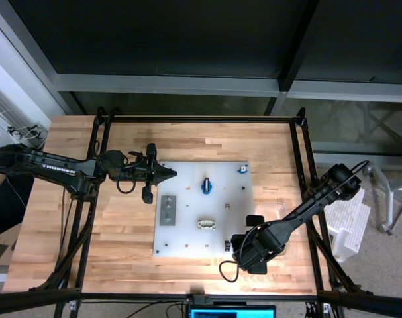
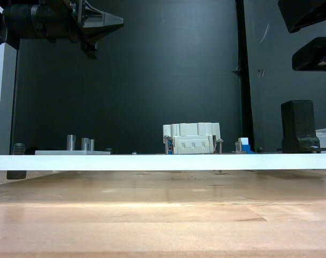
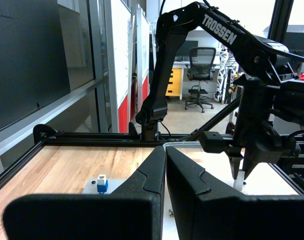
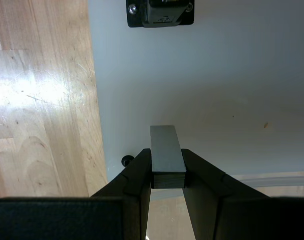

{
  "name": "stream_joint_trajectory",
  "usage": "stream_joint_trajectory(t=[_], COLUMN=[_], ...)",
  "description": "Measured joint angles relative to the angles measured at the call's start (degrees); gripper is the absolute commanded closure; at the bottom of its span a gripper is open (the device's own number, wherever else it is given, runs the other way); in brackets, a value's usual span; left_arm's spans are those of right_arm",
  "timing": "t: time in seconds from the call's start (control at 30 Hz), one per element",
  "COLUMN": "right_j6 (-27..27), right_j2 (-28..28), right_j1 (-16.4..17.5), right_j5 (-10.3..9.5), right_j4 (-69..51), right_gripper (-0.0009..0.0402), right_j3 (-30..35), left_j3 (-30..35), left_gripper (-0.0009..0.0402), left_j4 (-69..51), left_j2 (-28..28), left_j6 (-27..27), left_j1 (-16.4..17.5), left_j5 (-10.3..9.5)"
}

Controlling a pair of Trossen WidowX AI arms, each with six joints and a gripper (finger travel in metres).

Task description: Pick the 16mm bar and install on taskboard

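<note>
1. The right gripper hangs over the near right corner of the taskboard. Its claw pinches the 16mm bar between both pads, and the bar pokes out past the fingertips, clear of the board.
2. A small black part sits just beyond, by the board's near edge. Lift clear of it before crossing.
3. The white connector is mid-board, so pass above it.
4. The likely seat is in the grey block by the board's left edge, well apart from the bar. I cannot tell which hole. Square the bar over the hole, lower it slowly, and release only once it is seated.
5. The left gripper hovers over the board's far left corner, claw pressed together and empty. It is near the block, so watch for crowding.
</note>
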Motion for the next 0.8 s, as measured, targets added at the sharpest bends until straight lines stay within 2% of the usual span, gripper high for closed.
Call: stream_joint_trajectory(t=[0.23, 0.6, 0.8], right_j6=[-0.79, -0.85, -0.85], right_j2=[0.63, 0.81, 0.83], right_j1=[-0.02, -0.11, -0.11], right_j5=[1.07, 1.33, 1.4], right_j4=[0.94, 1.92, 2.16], right_gripper=[0.0382, 0.038, 0.0345], right_j3=[0.0, 0.0, 0.0], left_j3=[0.0, 0.02, 0.0], left_gripper=[0.0393, 0.0393, 0.0393], left_j4=[0.02, 0.02, 0.02], left_j2=[0.0, 0.0, 0.0], left_j6=[0.02, 0.02, 0.0], left_j1=[0.0, 0.0, 0.0], left_j5=[0.0, 0.0, 0.0])
